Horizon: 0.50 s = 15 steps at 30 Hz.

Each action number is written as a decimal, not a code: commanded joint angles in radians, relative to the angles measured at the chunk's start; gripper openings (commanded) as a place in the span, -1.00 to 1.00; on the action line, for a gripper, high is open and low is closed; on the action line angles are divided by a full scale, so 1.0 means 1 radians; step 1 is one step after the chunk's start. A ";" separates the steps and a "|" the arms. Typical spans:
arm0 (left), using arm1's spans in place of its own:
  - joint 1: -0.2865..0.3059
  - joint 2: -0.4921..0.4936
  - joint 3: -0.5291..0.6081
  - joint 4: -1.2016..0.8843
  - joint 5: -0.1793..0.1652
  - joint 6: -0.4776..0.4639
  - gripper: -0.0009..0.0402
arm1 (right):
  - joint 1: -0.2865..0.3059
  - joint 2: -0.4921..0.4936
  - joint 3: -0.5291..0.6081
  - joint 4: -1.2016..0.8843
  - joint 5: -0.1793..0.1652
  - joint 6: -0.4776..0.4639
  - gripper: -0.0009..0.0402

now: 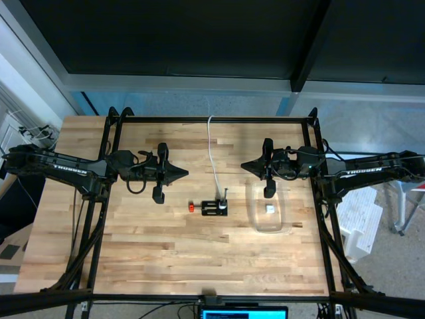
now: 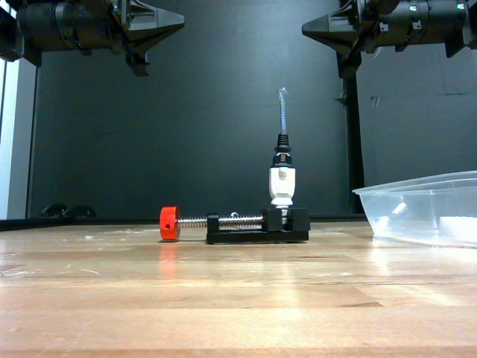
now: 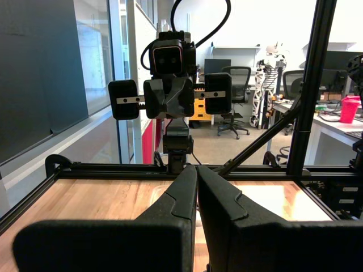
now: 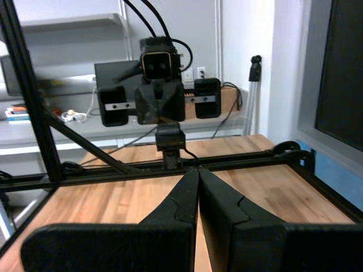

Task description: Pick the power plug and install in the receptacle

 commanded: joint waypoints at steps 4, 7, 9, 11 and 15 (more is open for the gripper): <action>0.000 0.000 0.000 0.000 0.000 0.000 -0.96 | 0.004 0.001 0.002 0.001 -0.003 0.008 -0.96; 0.000 0.000 0.000 0.000 0.000 0.000 -0.96 | 0.007 0.001 0.005 -0.001 -0.004 0.014 -0.96; 0.000 0.000 0.000 0.000 0.000 0.000 -0.96 | 0.007 0.001 0.005 -0.002 -0.004 0.014 -0.96; 0.000 0.000 0.000 0.000 0.000 0.000 -0.96 | 0.007 0.001 0.005 -0.002 -0.004 0.014 -0.96; 0.000 0.000 0.000 0.000 0.000 0.000 -0.96 | 0.008 0.001 0.005 -0.003 -0.004 0.014 -0.96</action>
